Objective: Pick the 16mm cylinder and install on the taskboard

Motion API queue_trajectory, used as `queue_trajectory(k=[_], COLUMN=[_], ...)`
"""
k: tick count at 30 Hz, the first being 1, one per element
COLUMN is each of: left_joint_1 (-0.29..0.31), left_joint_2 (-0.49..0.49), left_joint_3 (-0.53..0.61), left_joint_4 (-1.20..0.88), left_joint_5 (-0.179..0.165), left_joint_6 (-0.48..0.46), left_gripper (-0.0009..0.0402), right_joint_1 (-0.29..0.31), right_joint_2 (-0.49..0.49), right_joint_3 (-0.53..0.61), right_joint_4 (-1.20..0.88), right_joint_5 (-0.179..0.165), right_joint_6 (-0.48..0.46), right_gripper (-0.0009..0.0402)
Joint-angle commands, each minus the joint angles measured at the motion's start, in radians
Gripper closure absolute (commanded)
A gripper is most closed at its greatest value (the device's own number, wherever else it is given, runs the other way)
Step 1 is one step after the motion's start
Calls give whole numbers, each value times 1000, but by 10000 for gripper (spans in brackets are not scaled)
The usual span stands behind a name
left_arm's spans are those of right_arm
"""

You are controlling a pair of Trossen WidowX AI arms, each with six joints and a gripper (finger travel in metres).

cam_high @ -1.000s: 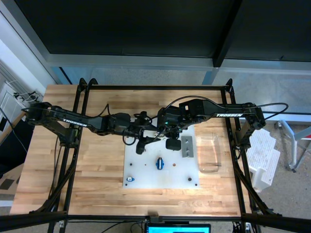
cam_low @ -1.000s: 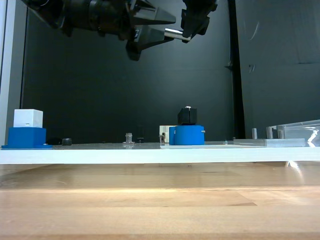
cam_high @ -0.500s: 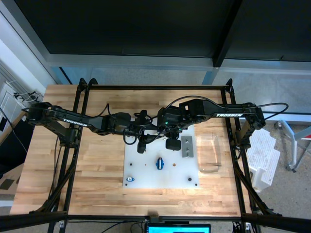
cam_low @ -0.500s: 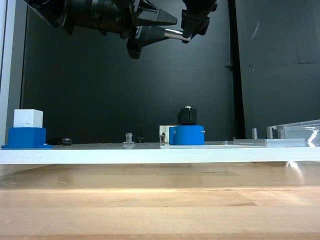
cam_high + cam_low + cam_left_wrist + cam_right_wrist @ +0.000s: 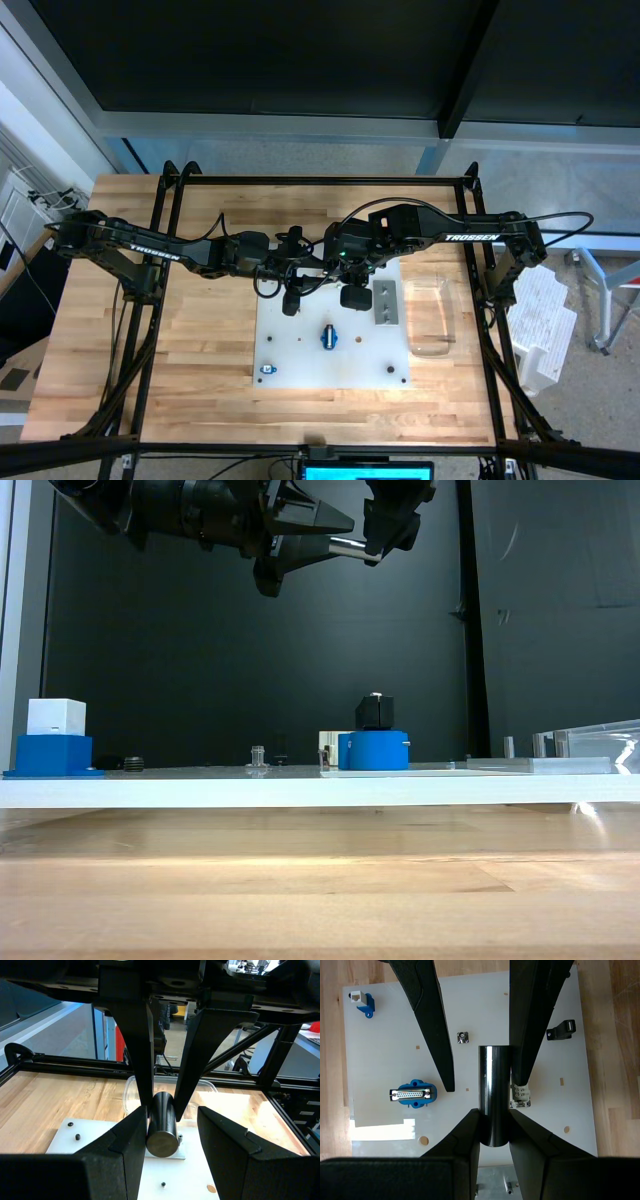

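Your right gripper (image 5: 494, 1116) clamps the shiny grey metal cylinder (image 5: 494, 1085) high above the white square taskboard (image 5: 385, 1035) — your left gripper (image 5: 169, 1117) straddles it, fingers spread apart.

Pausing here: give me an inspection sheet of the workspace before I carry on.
Surface: wooden table, taskboard lying flat at its middle.
Job's things: cylinder held roughly level in the air above the taskboard, not yet installed.
Clutter: clear tray right of the taskboard.
Grippers: right gripper shut on the cylinder; left gripper open around its other end, both high over the taskboard.
Cables: black cable looping past the table's right edge.
Surroundings: black frame around the table; screen at the near edge.
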Motion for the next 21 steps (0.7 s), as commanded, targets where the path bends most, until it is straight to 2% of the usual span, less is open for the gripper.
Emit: queue_trajectory(k=[1,21], left_joint_1=[0,0], left_joint_2=[0,-11], left_joint_3=[0,0], left_joint_4=[-7,-17], left_joint_5=[-2,-2], left_joint_6=[2,3], left_gripper=[257,260], right_joint_1=[0,0], right_joint_2=[-2,-2], right_joint_3=[0,0], right_joint_4=[0,0], right_joint_5=[1,2], right_joint_6=[13,23], right_gripper=[384,384])
